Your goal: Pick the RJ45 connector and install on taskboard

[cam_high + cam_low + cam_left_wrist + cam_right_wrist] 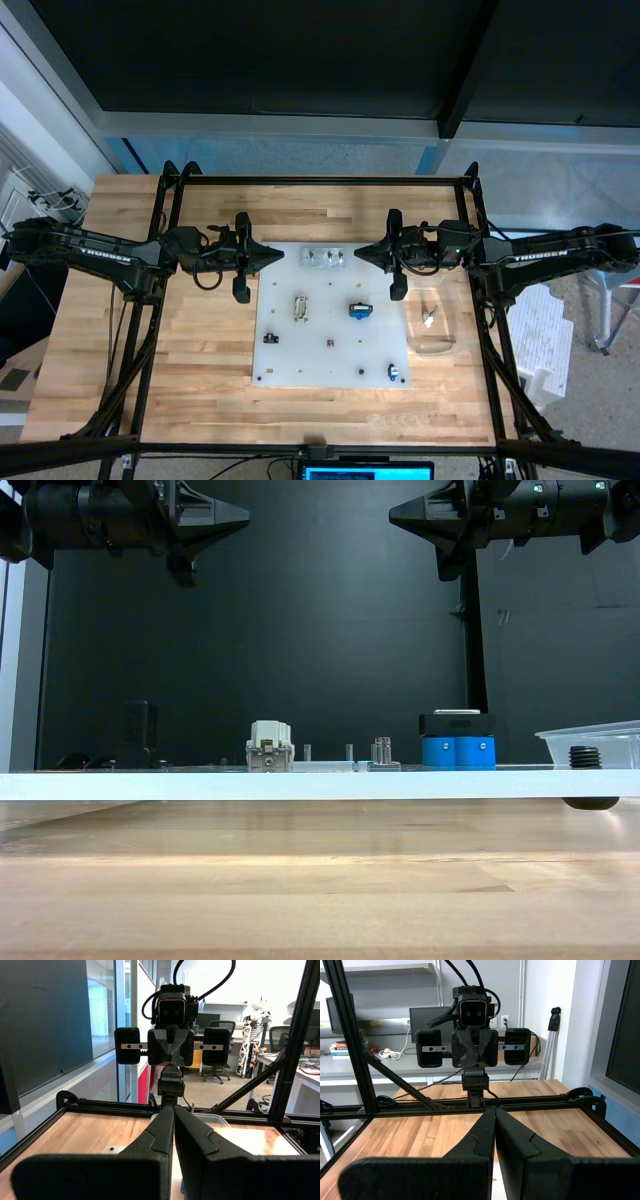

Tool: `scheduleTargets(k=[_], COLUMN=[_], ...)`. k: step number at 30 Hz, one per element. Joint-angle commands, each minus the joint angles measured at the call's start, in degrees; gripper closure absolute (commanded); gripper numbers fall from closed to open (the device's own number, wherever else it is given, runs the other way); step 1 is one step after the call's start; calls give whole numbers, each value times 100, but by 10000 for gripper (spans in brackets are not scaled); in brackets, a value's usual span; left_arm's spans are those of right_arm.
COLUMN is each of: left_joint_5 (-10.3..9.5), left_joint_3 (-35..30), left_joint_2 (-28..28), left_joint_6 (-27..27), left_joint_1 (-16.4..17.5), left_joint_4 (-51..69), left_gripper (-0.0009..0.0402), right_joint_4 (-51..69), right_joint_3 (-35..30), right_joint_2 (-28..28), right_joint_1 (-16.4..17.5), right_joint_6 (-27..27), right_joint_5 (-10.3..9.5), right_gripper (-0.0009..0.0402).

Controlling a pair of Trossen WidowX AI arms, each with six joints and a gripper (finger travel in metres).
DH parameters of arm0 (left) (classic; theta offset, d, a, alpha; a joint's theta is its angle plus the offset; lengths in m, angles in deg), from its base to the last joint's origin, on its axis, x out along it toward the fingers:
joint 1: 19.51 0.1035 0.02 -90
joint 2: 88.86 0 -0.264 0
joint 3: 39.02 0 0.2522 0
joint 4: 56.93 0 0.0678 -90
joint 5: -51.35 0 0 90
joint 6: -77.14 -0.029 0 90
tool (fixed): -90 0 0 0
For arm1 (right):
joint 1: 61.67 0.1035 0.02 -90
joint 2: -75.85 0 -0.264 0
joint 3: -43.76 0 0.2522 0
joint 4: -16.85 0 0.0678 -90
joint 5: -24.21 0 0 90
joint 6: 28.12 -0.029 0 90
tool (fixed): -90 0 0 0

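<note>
We see both arms held high and level, tips facing each other across the far edge of the taskboard. The left end effector hangs over the board's far left corner with its fingers pressed together and nothing between them. The right end effector mirrors it near the far right corner, its fingers also pressed together and empty. In the low view both sit well above the board. The RJ45 connector lies in the clear tray, which sits on the worktop just right of the board and below the right arm. A small silvery piece lies beside it, and we cannot cleanly tell the two apart. Two blue sockets stand on the board.
</note>
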Motion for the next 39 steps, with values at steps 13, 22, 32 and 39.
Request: scheduleTargets(k=[13,22,32,39], left_joint_5=[0,0,0,0], left_joint_3=[-2,-2,-2,-2], left_joint_2=[2,2,4,2], left_joint_6=[-2,-2,-2,-2], left_joint_1=[0,0,0,0], left_joint_4=[0,0,0,0], left_gripper=[393,393,393,393], right_joint_4=[0,310,3265,5230], right_joint_3=[0,-42,-831,-1453], right_joint_2=[2,-98,-643,-909], right_joint_1=[2,4,15,39], right_joint_6=[-2,-157,-138,-109], right_joint_5=[-2,-208,-308,-315], right_gripper=[393,393,393,393])
